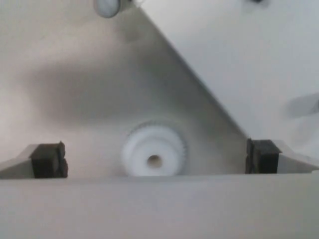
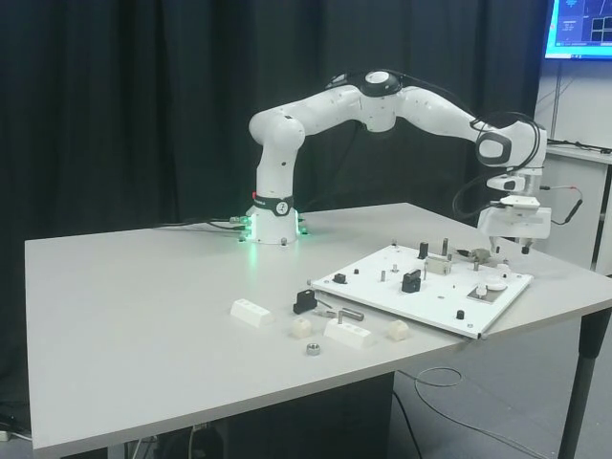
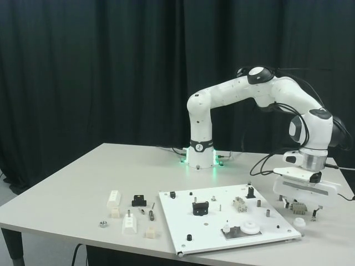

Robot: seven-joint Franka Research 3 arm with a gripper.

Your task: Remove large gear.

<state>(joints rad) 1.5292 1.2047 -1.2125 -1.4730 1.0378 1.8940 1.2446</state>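
Across the grey table (image 2: 143, 296) you see a white board (image 3: 183, 219) near the front right edge, with black curtains (image 3: 111, 72) behind and a screen (image 2: 580, 29) in the far corner of the first room view. On the bare tabletop beside the board lie loose parts: white blocks (image 2: 251, 311), a black clip (image 2: 304, 301), a nut (image 2: 312, 348) and a metal pin (image 2: 346, 312). Small black pieces (image 3: 199, 208) and pegs stand up from the board. Your gear (image 3: 250, 226) sits on the board, near its front corner in the second room view. Your gripper (image 1: 154, 158) hangs just off the board's edge, and in the wrist view a white gear (image 1: 154, 152) lies on the grey surface between the black pads (image 1: 49, 160), untouched by either; you cannot tell whether it is the same gear. Its fingers are spread wide and grasp nothing. Green light (image 3: 183, 160) glows at the arm's base (image 3: 201, 158), well apart from the board.
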